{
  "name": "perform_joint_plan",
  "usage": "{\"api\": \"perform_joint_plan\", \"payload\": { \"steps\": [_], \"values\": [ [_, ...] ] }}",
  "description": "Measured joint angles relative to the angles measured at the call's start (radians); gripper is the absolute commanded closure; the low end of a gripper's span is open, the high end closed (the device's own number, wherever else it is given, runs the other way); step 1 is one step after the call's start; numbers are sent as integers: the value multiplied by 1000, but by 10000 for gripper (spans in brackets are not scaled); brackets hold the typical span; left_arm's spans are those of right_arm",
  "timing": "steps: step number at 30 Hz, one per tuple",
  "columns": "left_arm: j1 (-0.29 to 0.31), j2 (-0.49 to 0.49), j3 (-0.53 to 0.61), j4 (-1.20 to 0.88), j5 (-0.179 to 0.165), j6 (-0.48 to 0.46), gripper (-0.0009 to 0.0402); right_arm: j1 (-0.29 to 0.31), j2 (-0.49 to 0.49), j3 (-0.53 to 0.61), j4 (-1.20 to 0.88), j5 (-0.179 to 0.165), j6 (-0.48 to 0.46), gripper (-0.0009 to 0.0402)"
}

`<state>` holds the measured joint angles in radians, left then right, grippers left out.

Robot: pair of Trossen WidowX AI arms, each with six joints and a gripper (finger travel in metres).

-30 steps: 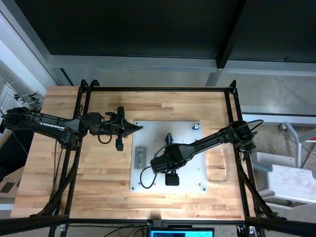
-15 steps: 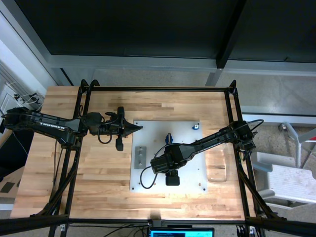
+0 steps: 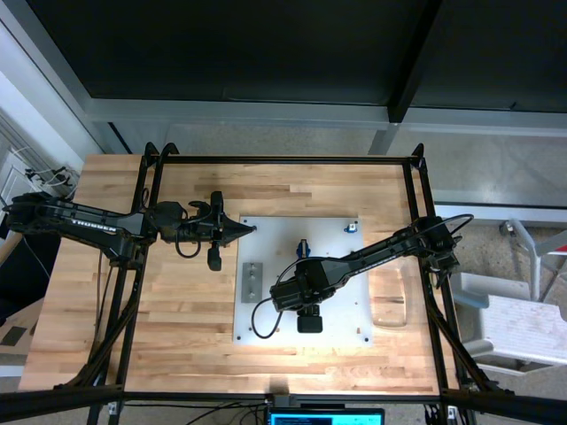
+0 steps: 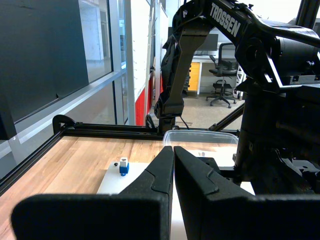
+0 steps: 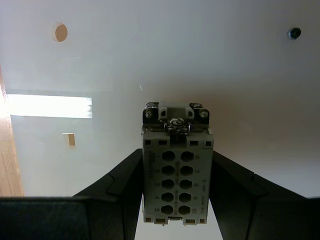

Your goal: Remove the HAN10-E connector and place it in the container

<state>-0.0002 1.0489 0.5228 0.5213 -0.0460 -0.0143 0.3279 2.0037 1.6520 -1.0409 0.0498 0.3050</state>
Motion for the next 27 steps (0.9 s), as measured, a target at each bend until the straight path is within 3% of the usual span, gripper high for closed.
{"api": "perform_joint_plan", "payload": {
  "steps": [27],
  "values": [
    [0,0,0,0,0,0,393,8,-84,-11,-25,2,32,364]
  ]
}}
